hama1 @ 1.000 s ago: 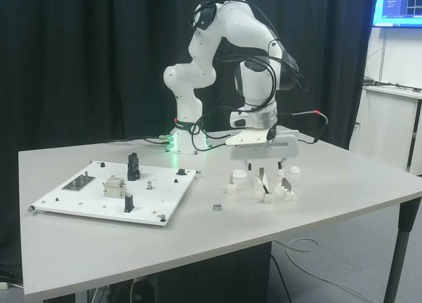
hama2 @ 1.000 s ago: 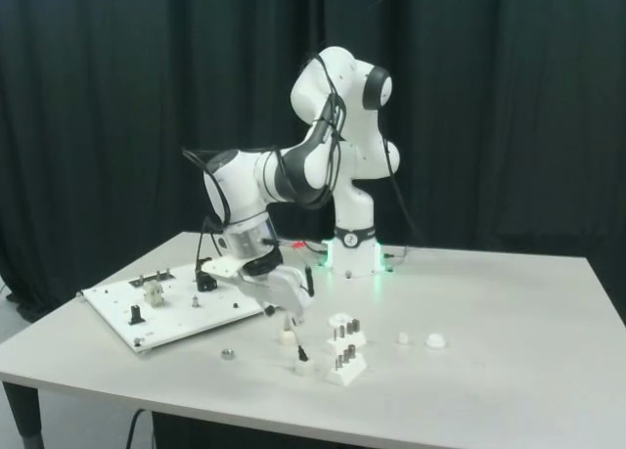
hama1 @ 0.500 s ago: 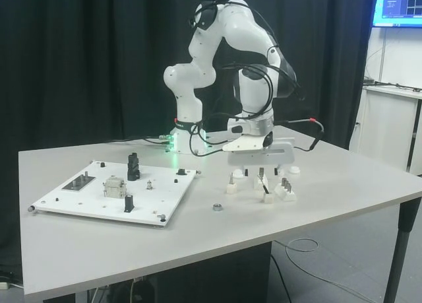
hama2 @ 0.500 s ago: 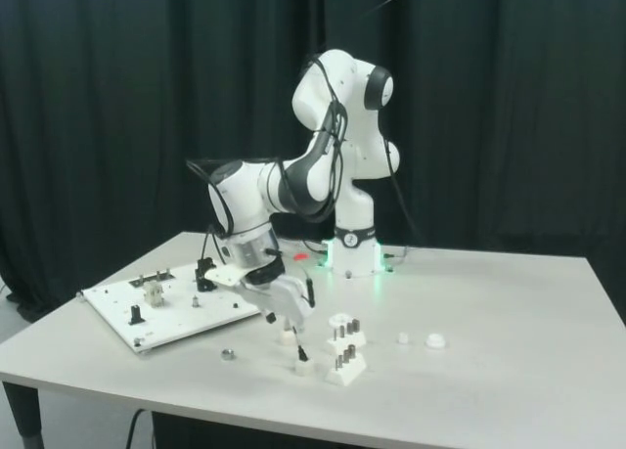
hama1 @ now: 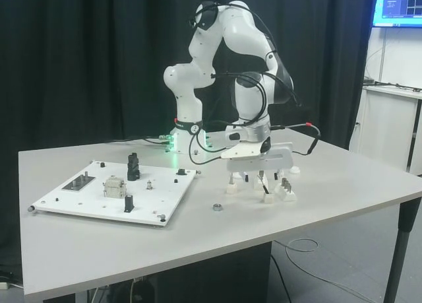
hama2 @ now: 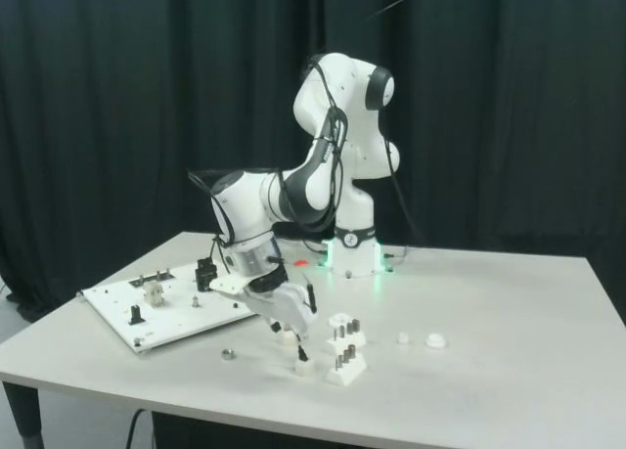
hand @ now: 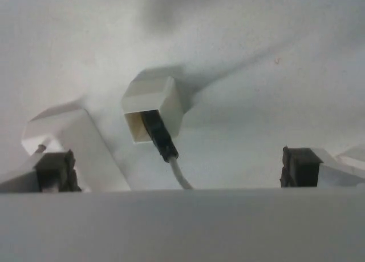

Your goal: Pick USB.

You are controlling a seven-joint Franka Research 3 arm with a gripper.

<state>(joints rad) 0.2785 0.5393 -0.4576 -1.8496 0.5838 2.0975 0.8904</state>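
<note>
The arm has sunk lower, its hand (hand: 177, 173) spread open astride the USB (hand: 159, 136) plugged upright in a white holder (hand: 153, 109). White pin blocks (hama2: 344, 349) crowd alongside on the grey bench (hama1: 316, 204), black curtains behind.

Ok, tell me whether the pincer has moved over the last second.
Yes. The pincer has come down toward the grey table, closing on the USB in its white holder, which stays put.

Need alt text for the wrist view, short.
A black USB plug stands in a small white holder on the grey table, between the gripper's open black fingertips. Another white holder sits beside it.
</note>
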